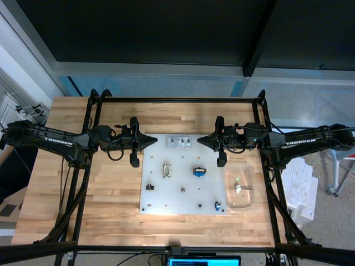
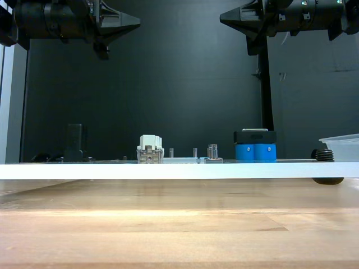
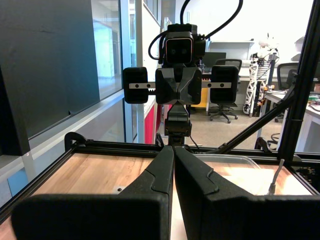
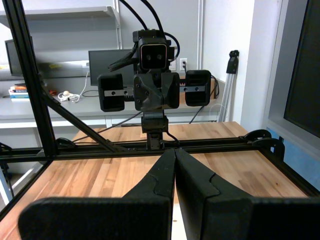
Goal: Pick the RJ45 connector and install on taskboard
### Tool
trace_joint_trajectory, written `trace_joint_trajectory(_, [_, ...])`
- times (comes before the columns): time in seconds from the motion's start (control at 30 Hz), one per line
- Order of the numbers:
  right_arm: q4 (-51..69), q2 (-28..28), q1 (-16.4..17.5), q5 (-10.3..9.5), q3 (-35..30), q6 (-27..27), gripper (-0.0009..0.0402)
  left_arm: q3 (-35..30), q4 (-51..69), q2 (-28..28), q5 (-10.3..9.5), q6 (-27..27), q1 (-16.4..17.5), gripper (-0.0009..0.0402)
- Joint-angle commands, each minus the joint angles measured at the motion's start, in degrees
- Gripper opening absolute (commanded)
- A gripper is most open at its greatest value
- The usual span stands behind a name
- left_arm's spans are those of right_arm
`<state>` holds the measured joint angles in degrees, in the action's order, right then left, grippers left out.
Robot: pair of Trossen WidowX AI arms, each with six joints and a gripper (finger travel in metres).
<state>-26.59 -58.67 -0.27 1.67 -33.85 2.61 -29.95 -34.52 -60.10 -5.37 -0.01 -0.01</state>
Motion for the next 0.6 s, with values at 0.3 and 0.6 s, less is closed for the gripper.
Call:
trace_joint_trajectory(0.3, [-0.04, -0.02, 0.02, -0.26, -0.04, -0.11, 0.0, 0.0, 0.0, 0.0, 0.02, 0.0, 0.0, 0.0])
trace_joint_trajectory(0.6, [-0.07, -0.02, 0.04, -0.22, -0.04, -0.09, 0.0, 0.0, 0.0, -0.02, 0.0, 0.0, 0.0, 0.0])
